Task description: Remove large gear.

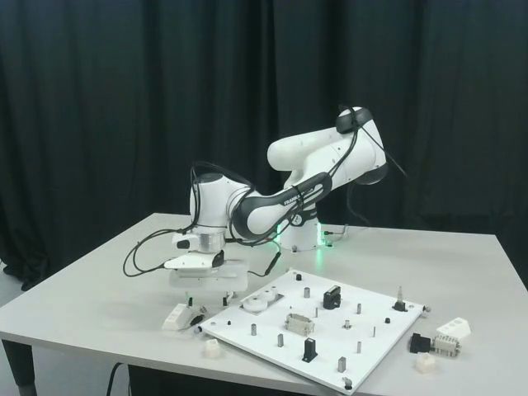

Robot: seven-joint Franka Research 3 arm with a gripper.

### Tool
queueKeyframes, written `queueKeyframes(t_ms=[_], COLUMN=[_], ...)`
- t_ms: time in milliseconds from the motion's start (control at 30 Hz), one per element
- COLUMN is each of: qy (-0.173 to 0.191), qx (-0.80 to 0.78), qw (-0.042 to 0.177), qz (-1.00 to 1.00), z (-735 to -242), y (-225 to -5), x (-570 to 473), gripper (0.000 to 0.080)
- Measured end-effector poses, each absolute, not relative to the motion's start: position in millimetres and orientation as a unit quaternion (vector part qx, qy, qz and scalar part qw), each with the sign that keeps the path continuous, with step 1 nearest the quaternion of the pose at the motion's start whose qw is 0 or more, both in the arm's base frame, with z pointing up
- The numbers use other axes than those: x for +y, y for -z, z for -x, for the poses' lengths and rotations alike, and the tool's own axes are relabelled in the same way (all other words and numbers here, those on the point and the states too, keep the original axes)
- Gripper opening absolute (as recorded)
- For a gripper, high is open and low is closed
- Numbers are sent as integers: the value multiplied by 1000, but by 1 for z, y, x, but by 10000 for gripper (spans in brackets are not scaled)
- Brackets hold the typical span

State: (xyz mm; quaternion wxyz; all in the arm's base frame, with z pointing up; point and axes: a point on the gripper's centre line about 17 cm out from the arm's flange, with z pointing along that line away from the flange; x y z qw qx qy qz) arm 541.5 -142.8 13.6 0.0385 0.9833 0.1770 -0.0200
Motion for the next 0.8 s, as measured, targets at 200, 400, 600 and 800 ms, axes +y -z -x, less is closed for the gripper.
queueKeyframes(t_ms=[200, 400, 600, 800], qy=[18, 16, 13, 10], qx=[177, 175, 174, 174], qw=[41, 44, 46, 48], qz=[-983, -983, -983, -984], z=[-543, -544, -546, -548], y=[-15, -19, -23, -27], x=[-144, -147, -149, -150], gripper=[790, 798, 799, 799])
